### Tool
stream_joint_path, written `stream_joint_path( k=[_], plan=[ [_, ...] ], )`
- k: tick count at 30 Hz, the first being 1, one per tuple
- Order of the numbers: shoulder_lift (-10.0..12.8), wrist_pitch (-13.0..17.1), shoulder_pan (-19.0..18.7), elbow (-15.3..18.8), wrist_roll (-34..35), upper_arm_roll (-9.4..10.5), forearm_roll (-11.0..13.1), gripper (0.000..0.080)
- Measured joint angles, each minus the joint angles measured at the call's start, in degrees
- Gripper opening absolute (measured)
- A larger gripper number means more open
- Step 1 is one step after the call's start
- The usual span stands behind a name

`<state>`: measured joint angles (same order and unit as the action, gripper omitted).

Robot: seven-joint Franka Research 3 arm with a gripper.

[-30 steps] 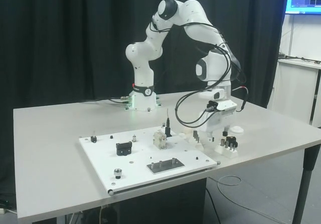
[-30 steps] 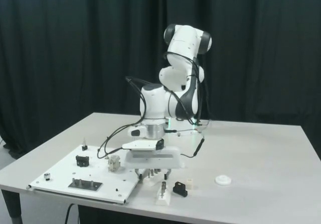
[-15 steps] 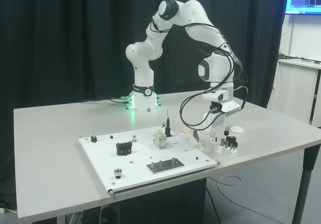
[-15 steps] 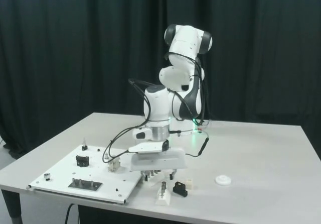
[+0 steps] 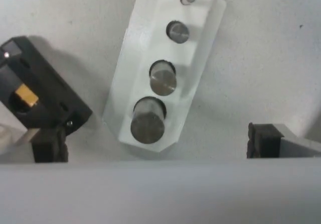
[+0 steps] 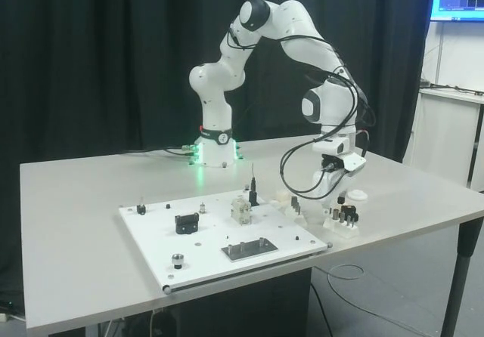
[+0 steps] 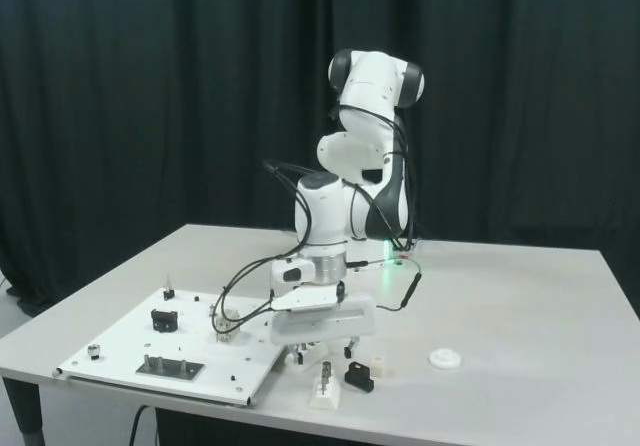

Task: Pick round peg 4.

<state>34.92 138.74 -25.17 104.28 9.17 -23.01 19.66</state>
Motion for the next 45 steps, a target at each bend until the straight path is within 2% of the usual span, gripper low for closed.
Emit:
stream_joint_path(
  k=[11, 25, 31, 32, 37, 38, 43, 44, 45],
  plan=[
    [0.4, 0.0, 0.0, 0.1, -0.2, 0.59, -2.3, 0.08],
    [1.9, 0.0, 0.3, -0.1, -1.9, 1.16, -2.3, 0.08],
    [2.2, 0.1, 1.3, -0.7, -1.9, 2.45, -2.3, 0.08],
    [2.3, 0.1, 1.6, -0.9, -1.9, 2.69, -2.3, 0.0701],
    [2.4, 0.1, 2.4, -1.5, -1.9, 3.51, -2.3, 0.0701],
    [2.4, 0.1, 2.5, -1.6, -1.9, 3.61, -2.3, 0.0513],
    [2.4, 0.1, 2.9, -2.1, -1.9, 3.83, -2.3, 0.0513],
    [2.4, 0.1, 2.9, -2.1, -1.8, 3.83, -2.3, 0.033],
    [2.4, 0.1, 3.0, -2.2, -1.8, 3.83, -2.2, 0.033]
  ],
)
